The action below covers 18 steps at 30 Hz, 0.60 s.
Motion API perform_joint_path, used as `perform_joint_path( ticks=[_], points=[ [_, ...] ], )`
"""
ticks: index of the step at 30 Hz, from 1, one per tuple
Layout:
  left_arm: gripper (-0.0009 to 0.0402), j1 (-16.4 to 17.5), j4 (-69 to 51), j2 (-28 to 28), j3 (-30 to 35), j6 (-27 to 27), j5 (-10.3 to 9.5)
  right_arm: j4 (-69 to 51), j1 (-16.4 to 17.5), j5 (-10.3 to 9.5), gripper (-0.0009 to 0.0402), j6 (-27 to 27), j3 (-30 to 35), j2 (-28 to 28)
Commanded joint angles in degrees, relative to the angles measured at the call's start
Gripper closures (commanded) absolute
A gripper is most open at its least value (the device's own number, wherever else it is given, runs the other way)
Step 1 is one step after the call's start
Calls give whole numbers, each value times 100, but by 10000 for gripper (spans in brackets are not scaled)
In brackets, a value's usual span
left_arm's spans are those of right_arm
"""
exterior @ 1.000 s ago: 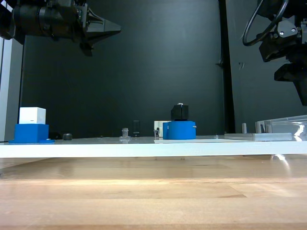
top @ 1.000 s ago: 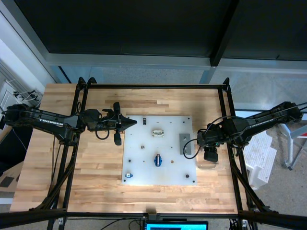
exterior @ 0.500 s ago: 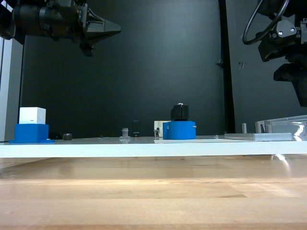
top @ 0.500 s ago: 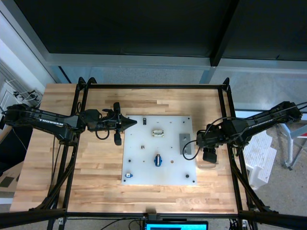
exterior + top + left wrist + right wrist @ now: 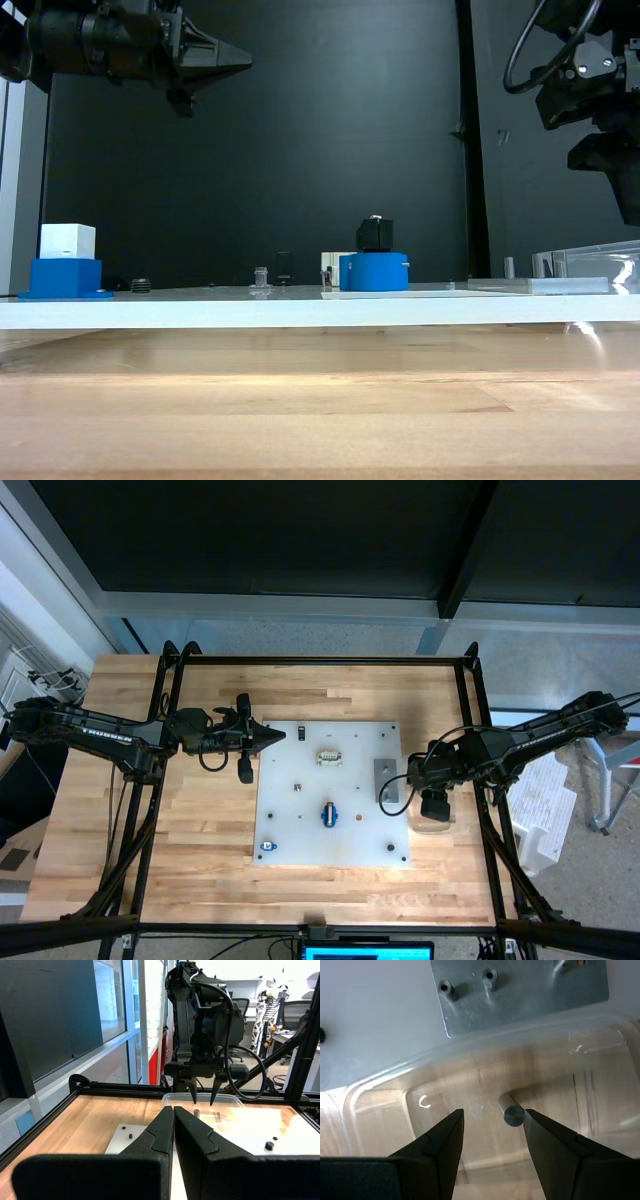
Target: Remove the 16mm cylinder and place in the container
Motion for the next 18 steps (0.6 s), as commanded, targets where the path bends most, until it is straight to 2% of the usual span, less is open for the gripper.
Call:
perform_joint_path(
  ticks=[1,7,9,12,13,18],
  points=[
    [393,2,2,2,0,0,2,2,2,7,229,-22,85,0],
    [393,0,2,2,0,0,2,61,2,20,229,-177,168,0],
    [393,2,2,2,0,0,2,247,-2,79,229,-352,186,-55],
    [393,0,2,2,0,0,2,868,-44,564,229,-614,181,-293],
    [393,2,2,2,0,0,2,1088,-83,662,229,-717,181,-387],
    [393,2,2,2,0,0,2,1963,-308,903,229,-1294,179,-629]
  ],
)
